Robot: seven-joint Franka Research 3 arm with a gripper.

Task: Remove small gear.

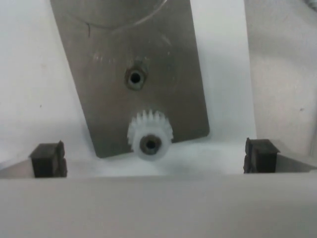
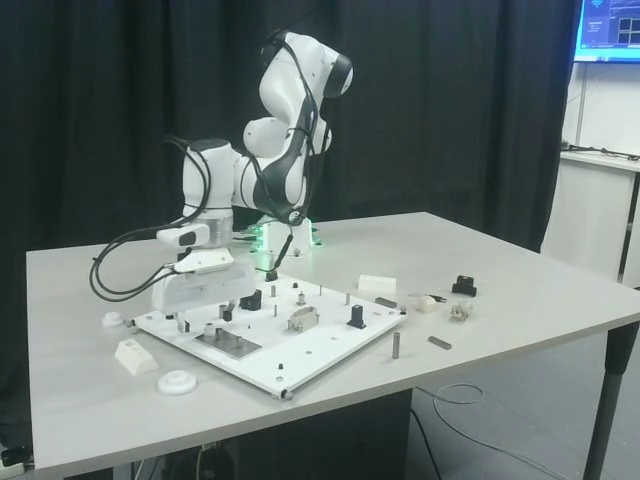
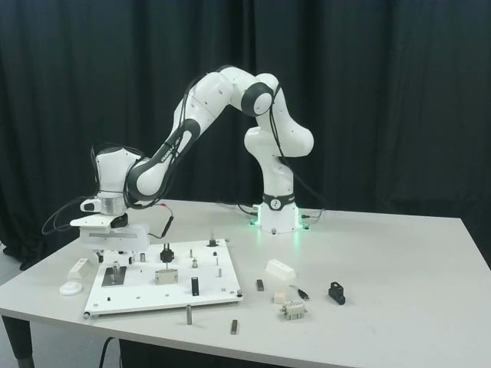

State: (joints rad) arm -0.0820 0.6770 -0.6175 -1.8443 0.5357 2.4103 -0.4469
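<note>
Approach is the step in hand, by my reading: the gripper hangs low over the white board with its fingers spread wide and nothing between them; in the wrist view the two black fingertips stand well apart, one at about nine o'clock of the small gear and the other at about three o'clock

Small gear itself is white and toothed, seated on a peg at the near end of a grey metal plate; an empty bored hole lies in the plate at roughly twelve o'clock of the gear; the gear sits close to midway between the fingertips, slightly nearer the nine o'clock one

Next move, as I judge it, calls for a short straight descent until the pads flank the teeth, then a close on the rim and a lift straight up the peg's axis; a tilted pull may bind the gear on its peg

Hard to make out: both room views hide the gear behind the wrist and hand; in the first room view the plate shows only as a small patch under the hand; how much height remains above the gear cannot be judged from the wrist view, whose lower part is filled by the hand's own body; the curved edge at the plate's far end is cut off
</note>
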